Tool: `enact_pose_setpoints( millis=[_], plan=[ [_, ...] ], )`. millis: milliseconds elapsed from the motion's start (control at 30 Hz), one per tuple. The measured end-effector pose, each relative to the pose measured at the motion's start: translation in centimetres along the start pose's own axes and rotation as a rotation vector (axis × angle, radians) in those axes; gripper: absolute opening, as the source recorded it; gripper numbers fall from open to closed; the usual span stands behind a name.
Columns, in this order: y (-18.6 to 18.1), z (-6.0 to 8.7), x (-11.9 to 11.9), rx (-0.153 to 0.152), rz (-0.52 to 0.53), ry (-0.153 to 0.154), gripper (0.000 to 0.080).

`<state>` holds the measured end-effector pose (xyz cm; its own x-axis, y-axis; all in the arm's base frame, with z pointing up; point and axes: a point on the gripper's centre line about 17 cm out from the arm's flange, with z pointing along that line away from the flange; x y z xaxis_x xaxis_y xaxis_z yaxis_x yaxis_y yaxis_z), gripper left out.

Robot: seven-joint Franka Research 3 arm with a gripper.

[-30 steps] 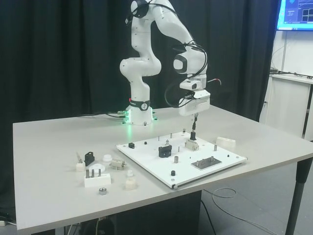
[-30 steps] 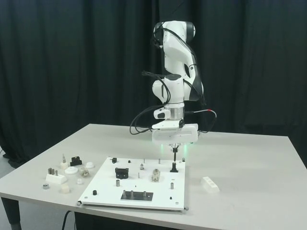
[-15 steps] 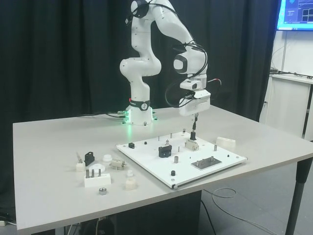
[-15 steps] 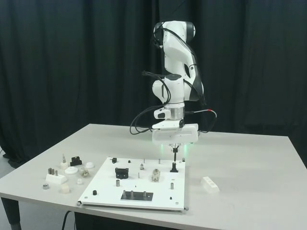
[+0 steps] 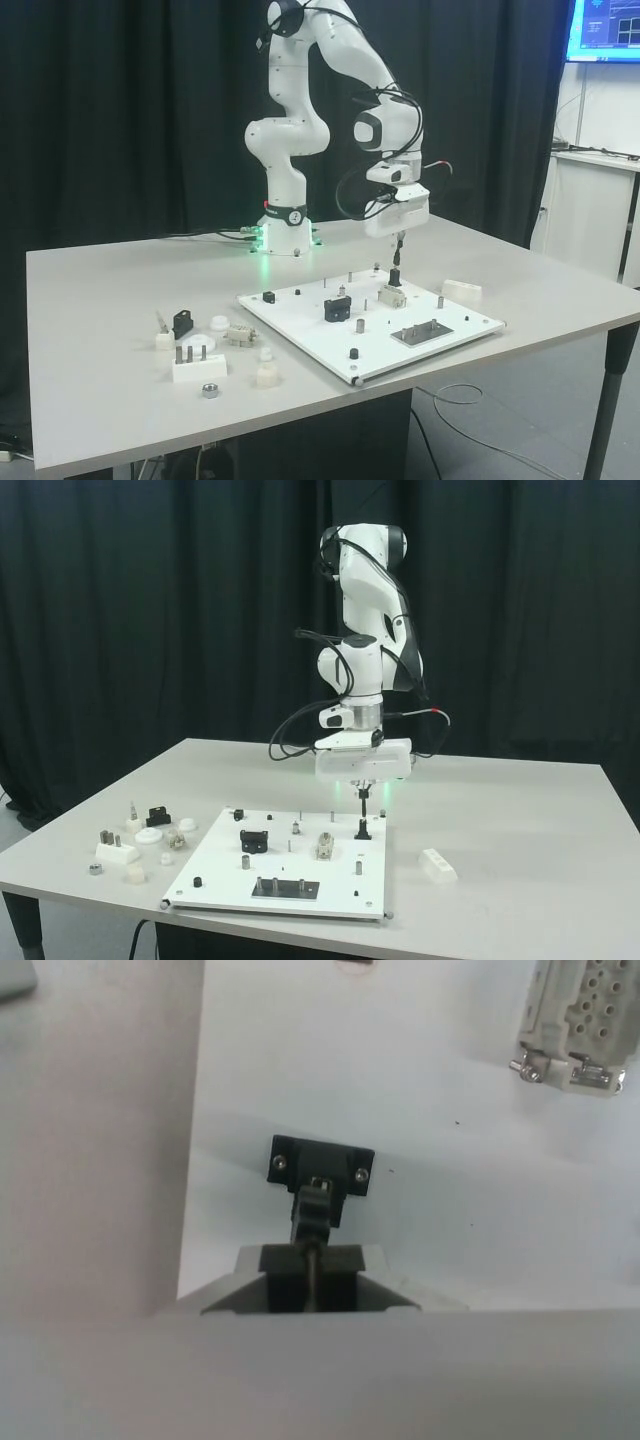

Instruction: Insert USB.

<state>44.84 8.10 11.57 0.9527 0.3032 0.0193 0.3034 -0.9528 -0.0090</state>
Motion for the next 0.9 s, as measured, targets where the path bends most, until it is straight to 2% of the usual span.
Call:
enact_pose_setpoints(
  millis=[900],
  plan=[
    [0.18, 0.01, 0.26, -0.023, -0.038, 0.006, 0.0022]
  ],
)
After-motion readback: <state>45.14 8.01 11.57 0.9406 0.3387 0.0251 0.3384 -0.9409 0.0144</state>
